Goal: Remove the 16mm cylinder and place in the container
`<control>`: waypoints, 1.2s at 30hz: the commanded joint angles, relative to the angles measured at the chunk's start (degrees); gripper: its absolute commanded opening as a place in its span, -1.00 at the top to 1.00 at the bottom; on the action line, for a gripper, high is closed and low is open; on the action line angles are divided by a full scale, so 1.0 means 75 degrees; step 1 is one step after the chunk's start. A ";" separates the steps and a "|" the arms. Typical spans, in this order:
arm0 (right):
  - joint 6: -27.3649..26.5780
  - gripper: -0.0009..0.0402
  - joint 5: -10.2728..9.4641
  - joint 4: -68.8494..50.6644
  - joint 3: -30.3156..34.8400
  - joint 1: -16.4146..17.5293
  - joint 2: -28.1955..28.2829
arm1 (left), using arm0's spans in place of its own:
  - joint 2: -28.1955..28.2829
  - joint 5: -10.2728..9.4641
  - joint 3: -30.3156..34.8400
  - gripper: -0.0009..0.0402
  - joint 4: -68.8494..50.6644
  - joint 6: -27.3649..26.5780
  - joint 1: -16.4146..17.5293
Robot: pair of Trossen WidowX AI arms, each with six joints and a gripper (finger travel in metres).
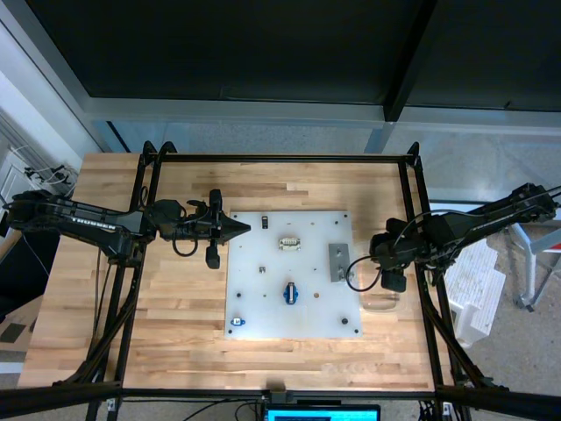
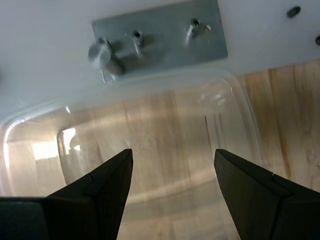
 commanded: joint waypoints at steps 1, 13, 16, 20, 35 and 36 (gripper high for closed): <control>0.0012 -0.15 -0.0009 0.0000 -0.0085 0.0003 -0.0067 | 0.0003 0.0003 0.0003 0.96 0.0003 0.0000 0.0003; -0.0119 -0.15 -0.0006 0.0667 -0.0079 -0.0012 0.0434 | 0.0003 0.0003 0.0003 0.96 0.0006 0.0000 0.0003; -0.0198 -0.15 -0.0012 0.0965 -0.0052 -0.0035 0.0685 | 0.0003 0.0003 0.0003 0.96 0.0003 0.0000 0.0003; -0.0277 -0.15 -0.0023 0.1492 -0.0052 -0.0061 0.1055 | 0.0003 0.0003 0.0003 0.96 0.0003 0.0000 0.0000; -0.0280 0.10 -0.0254 0.2684 0.0437 -0.0131 0.2681 | 0.0003 0.0003 0.0003 0.96 0.0006 0.0000 0.0003; -0.0280 0.11 -0.0289 0.2687 0.0481 -0.0131 0.2754 | 0.0003 0.0000 0.0003 0.96 0.0003 0.0000 0.0000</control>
